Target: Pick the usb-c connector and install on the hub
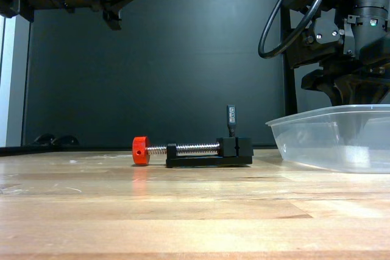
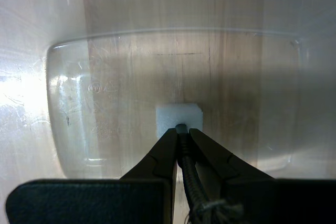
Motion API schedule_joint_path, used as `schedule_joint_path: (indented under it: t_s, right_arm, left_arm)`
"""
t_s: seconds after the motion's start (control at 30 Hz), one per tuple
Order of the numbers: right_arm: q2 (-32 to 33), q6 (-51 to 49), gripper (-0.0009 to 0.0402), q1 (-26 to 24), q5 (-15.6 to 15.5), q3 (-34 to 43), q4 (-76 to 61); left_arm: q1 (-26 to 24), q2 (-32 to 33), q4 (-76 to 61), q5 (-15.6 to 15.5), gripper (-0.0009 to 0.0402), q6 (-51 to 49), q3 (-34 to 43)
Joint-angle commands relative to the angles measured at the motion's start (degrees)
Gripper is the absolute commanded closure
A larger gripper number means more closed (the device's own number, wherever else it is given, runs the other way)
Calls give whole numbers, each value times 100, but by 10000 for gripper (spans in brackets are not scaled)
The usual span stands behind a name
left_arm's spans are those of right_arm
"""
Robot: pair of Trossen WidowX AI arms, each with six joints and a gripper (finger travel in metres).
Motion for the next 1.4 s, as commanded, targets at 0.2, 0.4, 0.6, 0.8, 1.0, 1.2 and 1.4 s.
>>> schedule_joint_path:
  t_s: [0.2,0.4,0.6,0.8,1.0,1.2,1.4]
  right_arm:
    - [-9,2,394,0,-2,2,0]
    - [-138,0,394,0,-7,4,-9]
    - [-382,2,393,-2,-4,17,-120]
    - [-507,-2,393,-11,2,321,-603]
    - [-673,0,393,-17,-2,549,-791]
    - [-708,0,393,-24,0,942,-1320]
    - [-708,0,393,-26,0,1451,-1766]
  left_arm:
    - [2,0,0,0,393,2,0]
    - [0,0,0,0,393,2,0]
    - [0,0,0,2,393,2,0]
    - [0,0,0,2,393,2,0]
    - [0,0,0,0,393,2,0]
    - [2,0,0,2,393,2,0]
    - [0,0,0,2,393,2,0]
